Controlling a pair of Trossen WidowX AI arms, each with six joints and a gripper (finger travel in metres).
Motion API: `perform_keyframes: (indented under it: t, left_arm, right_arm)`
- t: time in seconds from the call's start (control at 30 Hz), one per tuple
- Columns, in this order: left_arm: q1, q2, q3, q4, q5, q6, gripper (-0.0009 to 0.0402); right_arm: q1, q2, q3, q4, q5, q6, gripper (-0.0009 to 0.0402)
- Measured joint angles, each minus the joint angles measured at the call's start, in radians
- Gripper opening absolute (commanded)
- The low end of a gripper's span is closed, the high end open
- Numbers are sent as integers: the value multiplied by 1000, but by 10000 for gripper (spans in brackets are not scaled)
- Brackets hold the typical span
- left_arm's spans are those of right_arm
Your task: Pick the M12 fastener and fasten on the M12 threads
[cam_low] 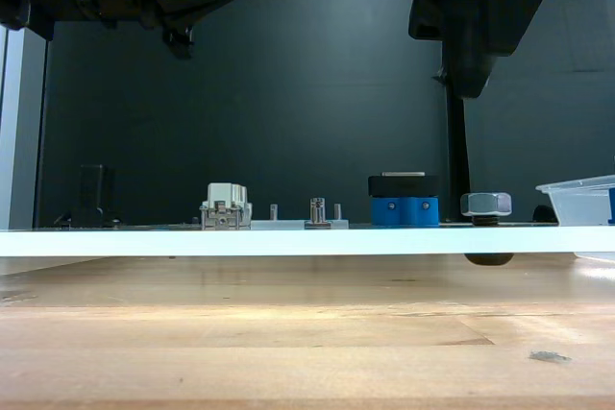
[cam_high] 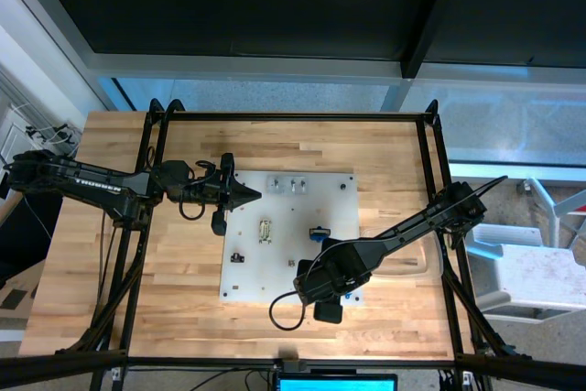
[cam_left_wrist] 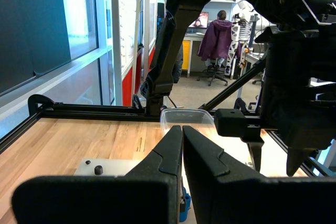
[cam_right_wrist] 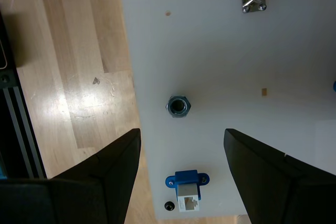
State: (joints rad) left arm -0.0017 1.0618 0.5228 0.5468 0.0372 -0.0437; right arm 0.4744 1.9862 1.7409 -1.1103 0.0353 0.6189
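Shiny metal nut (cam_right_wrist: 179, 105), matt white board (cam_right_wrist: 236, 51), glossy wooden table (cam_right_wrist: 79, 77)

Left gripper (cam_high: 255, 195): black, over board's far left edge, fingers (cam_left_wrist: 168, 153) pressed together; white lettering on left arm (cam_high: 92, 186).
Right gripper (cam_right_wrist: 182, 134): black, fingers spread wide, above nut at board's near right.
Nut (cam_right_wrist: 179, 105): silver-grey, shiny faces, dark centre.
Board (cam_high: 275, 272): plain white, few small tan specks.
Bench (cam_high: 183, 318): pale wood, streaky grain, plank stripes.
Socket (cam_right_wrist: 187, 182): bright blue, light grey insert.
Block (cam_low: 404, 211): blue, black cap.
Tray (cam_low: 581, 197): clear, colourless.
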Motion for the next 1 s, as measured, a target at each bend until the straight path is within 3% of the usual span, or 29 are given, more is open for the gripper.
perform_keyframes:
  t: [0.23,0.57,0.67,0.93,1.0]
  left_arm:
    - [0,0,0,0,0,0,0]
    - [0,0,0,0,0,0,0]
    - [0,0,0,0,0,0,0]
    - [0,0,0,0,0,0,0]
    - [0,0,0,0,0,0,0]
  right_arm:
    - [3,1,0,0,0,-50,151]
    - [13,2,-6,-7,-1,-53,-6]
    - [15,3,-19,-7,-1,-53,8]
    - [50,3,-62,-4,4,-48,0]
    - [61,3,-77,-3,24,-29,0]
